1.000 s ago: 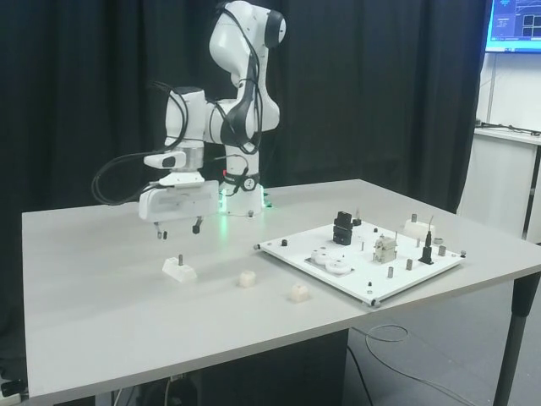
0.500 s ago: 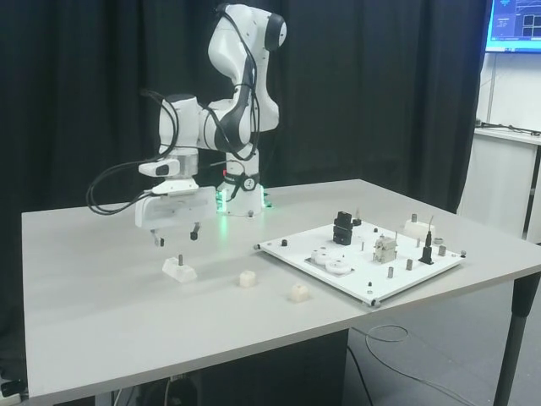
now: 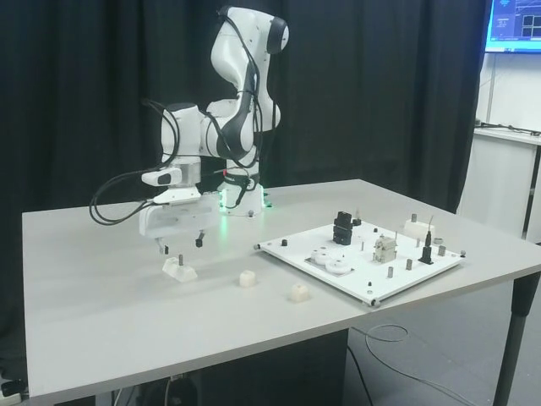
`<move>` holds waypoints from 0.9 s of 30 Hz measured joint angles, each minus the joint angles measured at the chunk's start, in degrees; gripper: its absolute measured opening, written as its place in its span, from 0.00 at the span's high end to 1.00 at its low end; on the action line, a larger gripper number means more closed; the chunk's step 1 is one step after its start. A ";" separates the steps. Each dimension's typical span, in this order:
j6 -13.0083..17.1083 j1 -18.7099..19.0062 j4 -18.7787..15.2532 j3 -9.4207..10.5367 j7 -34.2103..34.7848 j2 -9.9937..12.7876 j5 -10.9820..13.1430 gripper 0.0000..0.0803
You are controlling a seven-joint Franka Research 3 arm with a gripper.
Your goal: Pick square peg 2.
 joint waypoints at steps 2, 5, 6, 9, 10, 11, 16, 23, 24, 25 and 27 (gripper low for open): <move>0.36 0.00 0.00 0.09 0.00 0.30 0.03 0.00; 0.93 0.00 0.00 0.18 -0.20 0.82 0.03 0.00; 1.10 0.00 0.00 0.19 -0.54 1.00 0.03 0.00; 1.58 0.00 -0.01 0.19 -2.26 1.56 0.03 0.00; 1.72 -0.01 0.00 0.19 -2.86 1.75 0.03 0.00; 1.82 -0.02 -0.01 0.19 -3.34 1.93 0.03 0.00; 2.27 -0.08 -0.01 0.15 -4.69 2.72 0.03 0.00; 2.86 -0.09 0.00 0.03 -5.66 3.53 0.03 0.00; 2.91 -0.09 0.00 0.01 -5.78 3.62 0.03 0.00; 2.96 -0.09 0.00 0.00 -5.94 3.70 0.03 0.00; 3.04 -0.09 0.00 -0.04 -6.07 3.86 0.03 0.00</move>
